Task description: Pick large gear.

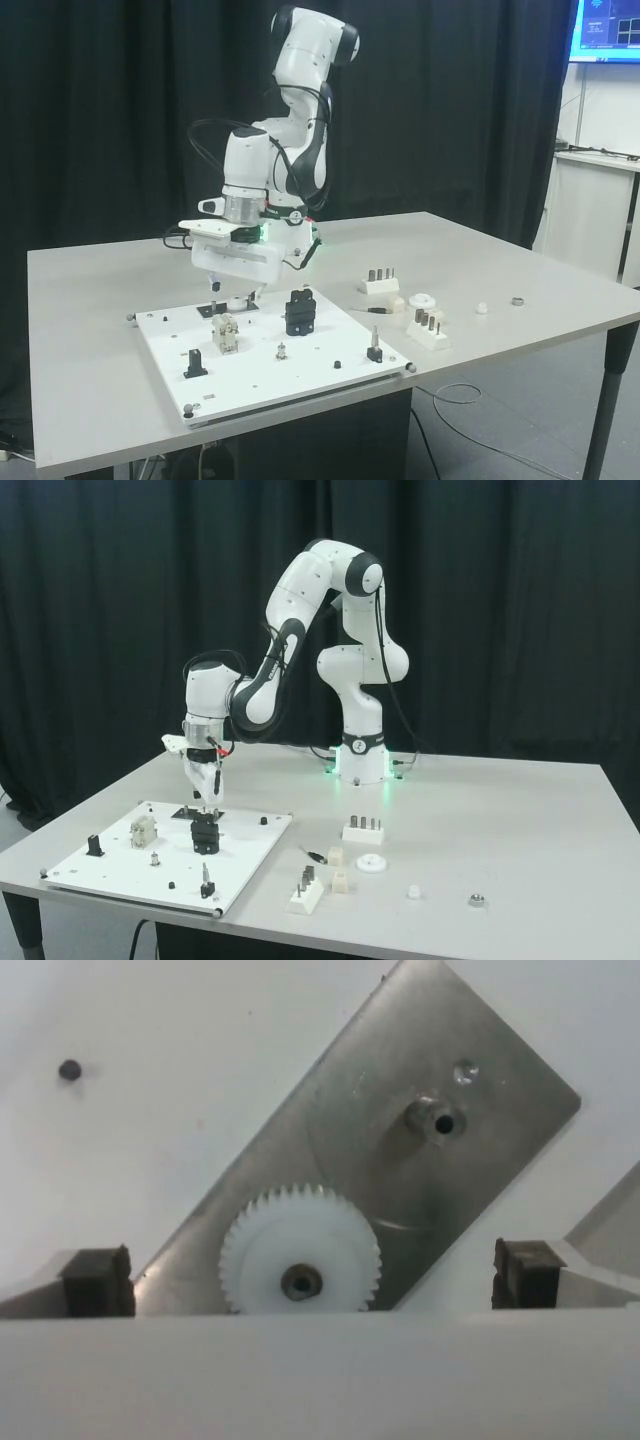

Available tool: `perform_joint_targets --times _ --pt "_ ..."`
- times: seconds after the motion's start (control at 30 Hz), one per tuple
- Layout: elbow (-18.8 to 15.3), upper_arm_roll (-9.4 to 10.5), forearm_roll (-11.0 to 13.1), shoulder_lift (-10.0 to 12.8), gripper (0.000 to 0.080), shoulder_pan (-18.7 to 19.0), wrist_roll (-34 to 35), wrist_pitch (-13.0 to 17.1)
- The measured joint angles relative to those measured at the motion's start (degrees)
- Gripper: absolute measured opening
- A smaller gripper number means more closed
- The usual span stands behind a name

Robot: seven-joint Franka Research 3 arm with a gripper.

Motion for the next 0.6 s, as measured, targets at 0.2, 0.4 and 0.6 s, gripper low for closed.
perform_joint_targets --times 0.2,0.4,0.6 --pt "-0.02 -0.12 -0.02 -0.4 0.08 0.0 0.0 -0.1" --pt "-0.03 -0.14 -0.03 -0.89 0.08 0.0 0.0 -0.18" --pt "-0.03 -0.14 -0.1 -1.74 0.08 0.0 0.0 -0.26"
